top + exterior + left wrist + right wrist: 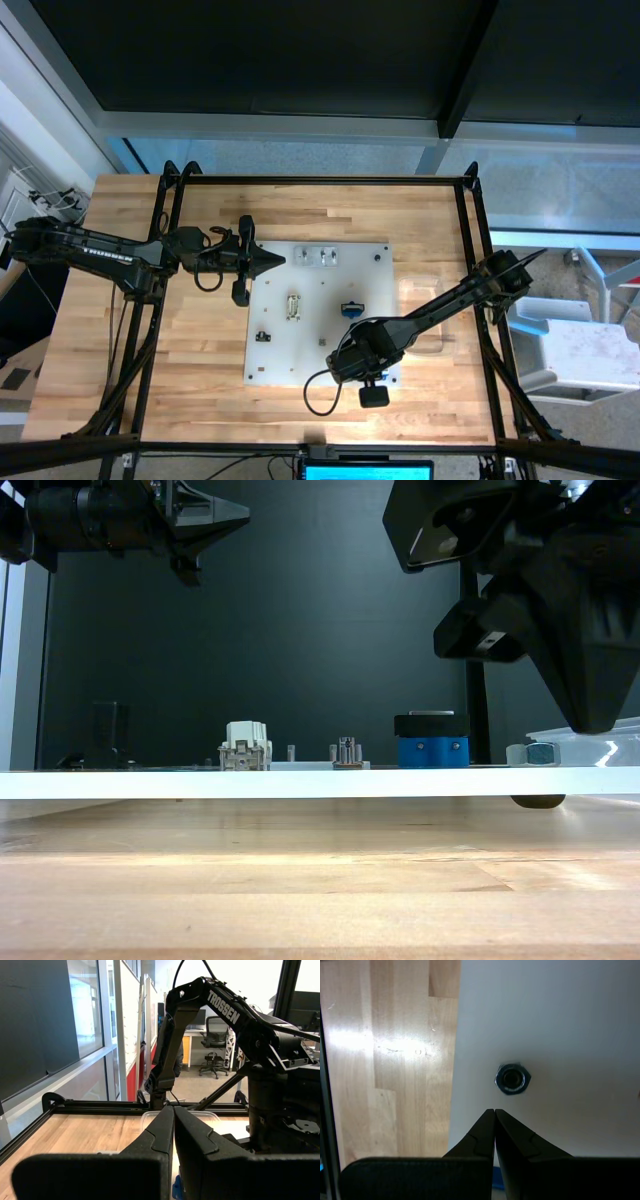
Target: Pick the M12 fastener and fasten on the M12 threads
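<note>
Nearest us, the table (300, 880) carries the white board (250, 783). At the board's near right edge we see the nut (540, 752), silver and hexagonal, low against the board in front of the clear tray (628, 746). The right end effector (592, 725) hangs just above it, not touching. Only the right wrist view gives the nut (512, 1079) plainly. It lies flat on the white surface, dark in its centre, just ahead of that end effector (494, 1110), whose fingers meet with a hairline between them and hold nothing. From above, the right end effector (356, 362) and its arm cover this spot, so the nut is hidden there. We cannot tell from any view whether it sits on its stud. Farther in stand a blue connector (432, 750) and a white connector (246, 750). Farthest off, the left end effector (275, 260) hovers high at the board's far left edge. Its own wrist view shows the left end effector (173, 1107) with fingers pressed together and empty, the right arm and the tray beyond it.
</note>
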